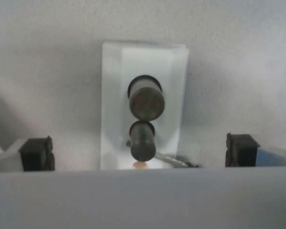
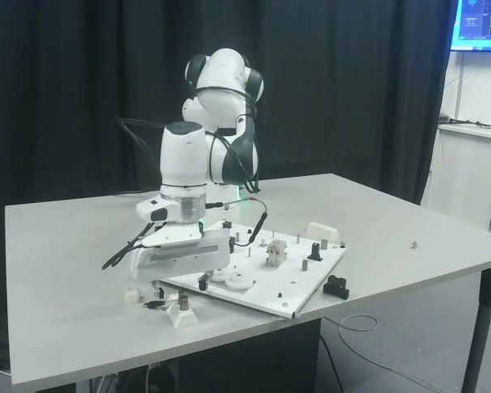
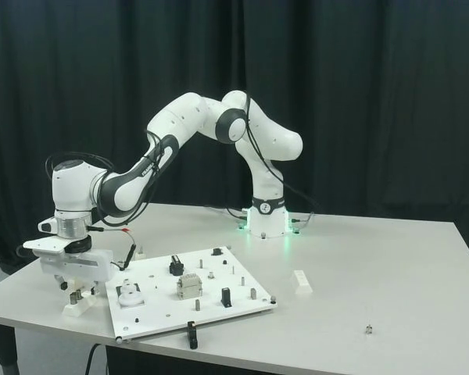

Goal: Pick round peg 3.

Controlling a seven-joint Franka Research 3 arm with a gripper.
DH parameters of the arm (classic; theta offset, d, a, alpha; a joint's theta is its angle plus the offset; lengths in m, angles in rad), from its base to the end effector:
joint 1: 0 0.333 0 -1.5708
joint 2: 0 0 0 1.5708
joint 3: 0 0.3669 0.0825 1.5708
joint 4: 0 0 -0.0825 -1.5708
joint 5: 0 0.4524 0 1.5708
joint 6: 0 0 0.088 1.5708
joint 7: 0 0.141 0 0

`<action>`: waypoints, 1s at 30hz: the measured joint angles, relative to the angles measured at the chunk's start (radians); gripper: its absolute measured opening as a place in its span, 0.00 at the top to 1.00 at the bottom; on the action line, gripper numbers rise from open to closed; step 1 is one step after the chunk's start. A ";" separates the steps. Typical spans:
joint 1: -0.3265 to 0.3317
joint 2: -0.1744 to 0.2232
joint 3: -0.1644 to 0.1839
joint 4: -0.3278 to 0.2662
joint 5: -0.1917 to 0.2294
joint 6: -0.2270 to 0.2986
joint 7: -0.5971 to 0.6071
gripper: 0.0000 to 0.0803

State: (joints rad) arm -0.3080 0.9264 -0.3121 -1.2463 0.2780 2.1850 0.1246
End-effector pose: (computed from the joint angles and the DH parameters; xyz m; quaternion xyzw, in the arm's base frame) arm 0.7432 -0.4282 0.1822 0.9256 -0.3773 0.0253 0.0137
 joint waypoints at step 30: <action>0.001 0.009 -0.002 0.001 0.042 0.001 0.006 0.81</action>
State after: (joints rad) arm -0.3068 0.9358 -0.3146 -1.2457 0.3202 2.1864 0.1308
